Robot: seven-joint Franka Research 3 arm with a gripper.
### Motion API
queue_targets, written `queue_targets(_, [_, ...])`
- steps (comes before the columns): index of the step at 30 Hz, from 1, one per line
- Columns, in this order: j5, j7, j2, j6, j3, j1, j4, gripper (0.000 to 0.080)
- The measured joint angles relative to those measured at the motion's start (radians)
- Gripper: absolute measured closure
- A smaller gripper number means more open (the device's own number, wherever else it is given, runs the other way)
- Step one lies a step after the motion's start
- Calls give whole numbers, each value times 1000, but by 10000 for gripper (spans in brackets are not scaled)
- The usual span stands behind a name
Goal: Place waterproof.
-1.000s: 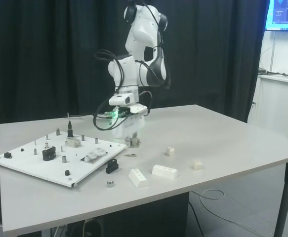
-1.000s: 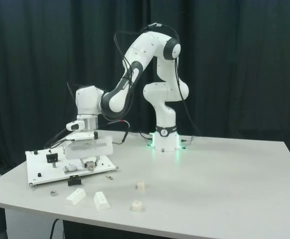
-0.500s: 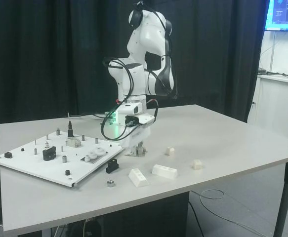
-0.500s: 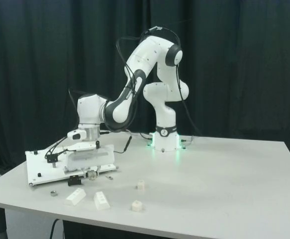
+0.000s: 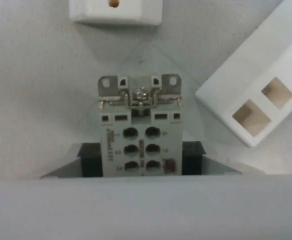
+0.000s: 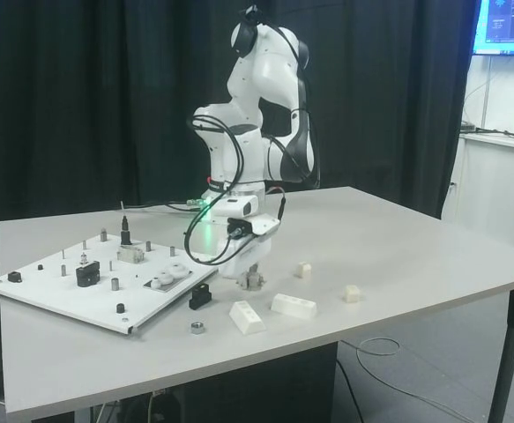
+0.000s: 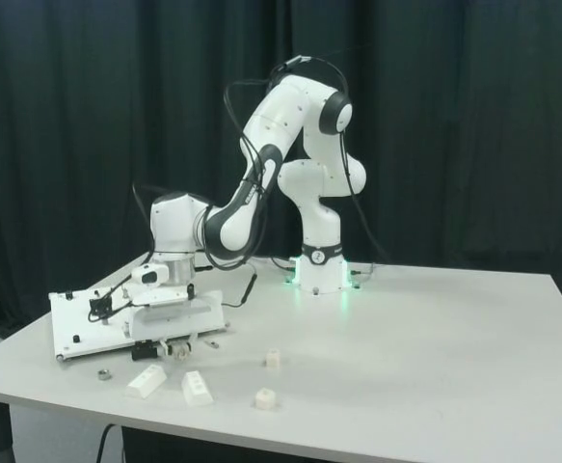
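Gripping the connector (image 5: 138,131) between closed black fingers (image 5: 90,158), the end effector (image 6: 250,275) sat low over the counter (image 6: 398,238), beside the board (image 6: 54,295) at its 3 o'clock, with two white blocks (image 6: 246,316) just in front.

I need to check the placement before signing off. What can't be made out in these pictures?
- Wrist view: the gripper's fingertips are cut off by the grey band at the picture's edge.
- Both room views: whether the connector touches the table is hidden by the gripper.
- Wrist view: the connector's markings are too small.
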Motion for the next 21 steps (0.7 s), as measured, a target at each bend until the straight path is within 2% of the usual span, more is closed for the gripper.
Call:
queue_targets(11, [0,0,15,3,31,-25,10,487])
queue_targets(21, [0,0,20,9,33,-26,11,487])
